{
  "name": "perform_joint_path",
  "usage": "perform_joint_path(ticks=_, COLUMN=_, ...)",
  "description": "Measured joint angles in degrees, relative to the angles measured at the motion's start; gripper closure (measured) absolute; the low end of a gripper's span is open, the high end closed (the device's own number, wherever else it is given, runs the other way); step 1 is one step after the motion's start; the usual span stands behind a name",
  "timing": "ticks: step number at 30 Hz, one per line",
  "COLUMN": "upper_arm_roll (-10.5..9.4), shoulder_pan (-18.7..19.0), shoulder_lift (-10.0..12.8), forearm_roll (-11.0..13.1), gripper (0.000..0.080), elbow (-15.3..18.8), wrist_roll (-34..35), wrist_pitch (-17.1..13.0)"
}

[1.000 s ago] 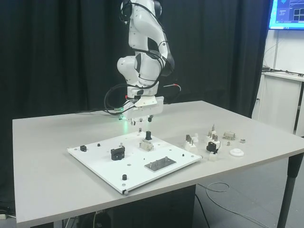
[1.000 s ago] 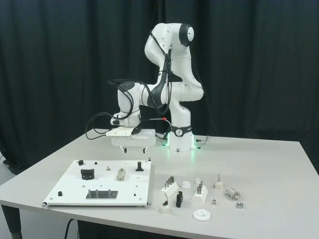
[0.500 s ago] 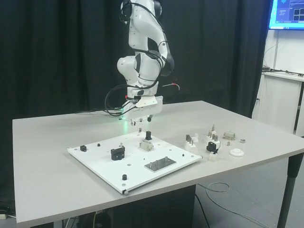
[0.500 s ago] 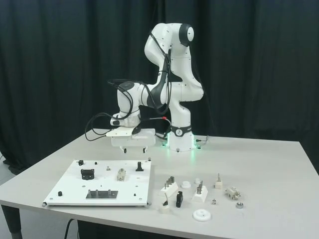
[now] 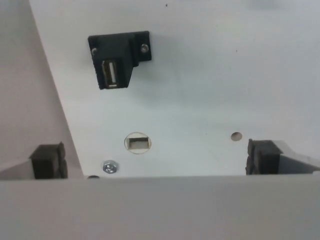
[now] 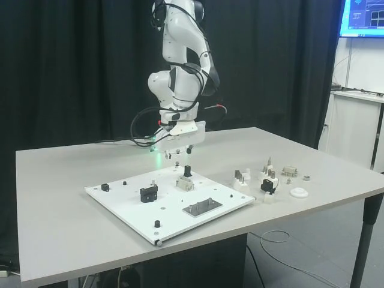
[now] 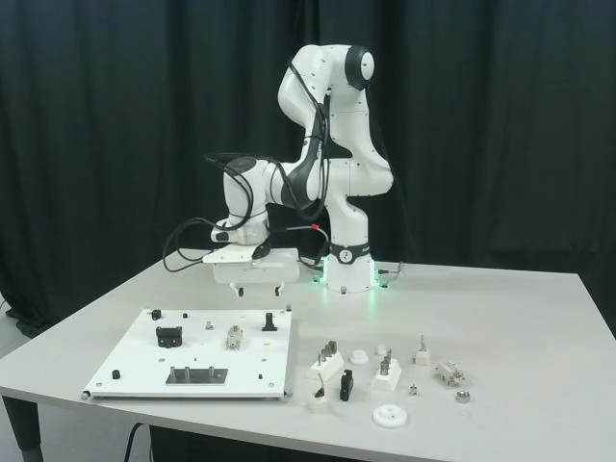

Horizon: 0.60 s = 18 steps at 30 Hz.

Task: Pick waterproof.

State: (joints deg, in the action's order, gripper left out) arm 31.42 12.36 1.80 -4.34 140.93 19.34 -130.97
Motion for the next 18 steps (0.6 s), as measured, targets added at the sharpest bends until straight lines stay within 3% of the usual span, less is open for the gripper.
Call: perform_joint_path(ticks=18, upper_arm_roll=0.24, shoulder_pan=0.0, shoulder_lift=-0.5, forearm_roll=0.97, gripper=0.0003, elbow=-0.28, wrist_roll=-1.51, wrist_pitch=-0.58)
